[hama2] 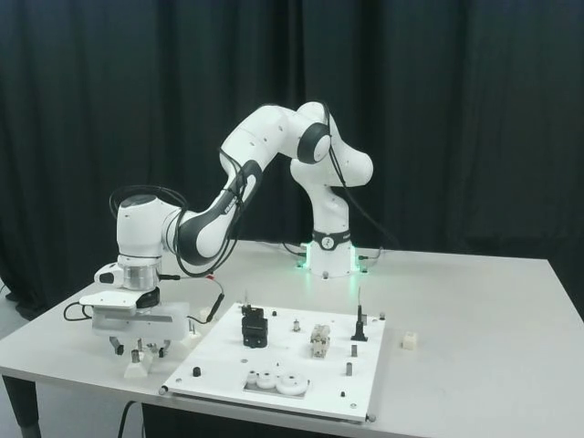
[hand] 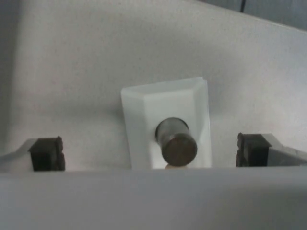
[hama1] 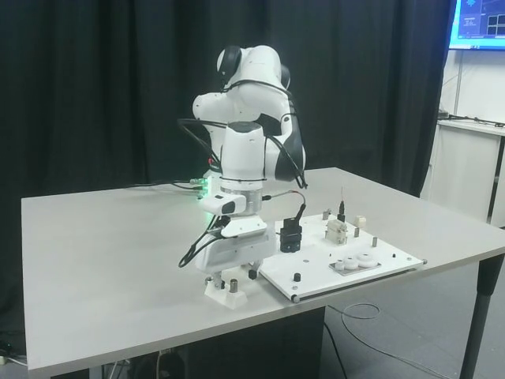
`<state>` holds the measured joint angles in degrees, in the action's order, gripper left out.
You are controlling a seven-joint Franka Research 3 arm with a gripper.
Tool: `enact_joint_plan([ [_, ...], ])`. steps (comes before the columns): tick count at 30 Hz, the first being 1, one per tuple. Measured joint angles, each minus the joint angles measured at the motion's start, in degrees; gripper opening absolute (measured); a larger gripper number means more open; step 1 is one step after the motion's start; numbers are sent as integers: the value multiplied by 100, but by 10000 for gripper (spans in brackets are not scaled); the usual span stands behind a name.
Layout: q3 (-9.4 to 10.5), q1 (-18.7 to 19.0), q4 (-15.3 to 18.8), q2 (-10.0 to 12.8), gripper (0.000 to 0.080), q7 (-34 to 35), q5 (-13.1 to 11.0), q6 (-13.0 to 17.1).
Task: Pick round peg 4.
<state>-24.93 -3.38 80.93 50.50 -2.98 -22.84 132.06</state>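
gripper [hand: 150, 153] hangs low, fingers [hand: 47, 153] spread wide, nothing pinched. dead between them stands round peg 4 [hand: 176, 143], upright in its white holder [hand: 139, 124] on the grey table [hand: 72, 72], off the near corner of the white board [hama1: 347, 272]. risk from here: the peg sits nearer one pad, so an uneven close could tip it or drag the loose-looking holder along.
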Motion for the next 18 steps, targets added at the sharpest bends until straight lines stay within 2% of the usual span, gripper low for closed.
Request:
enact_joint_plan([
  [16, 3, -17, -117, 109, 800, -142, 0, -12],
  [17, 3, -17, -121, 114, 661, -142, 0, -12],
  [18, 3, -18, -125, 118, 661, -143, 0, -13],
])
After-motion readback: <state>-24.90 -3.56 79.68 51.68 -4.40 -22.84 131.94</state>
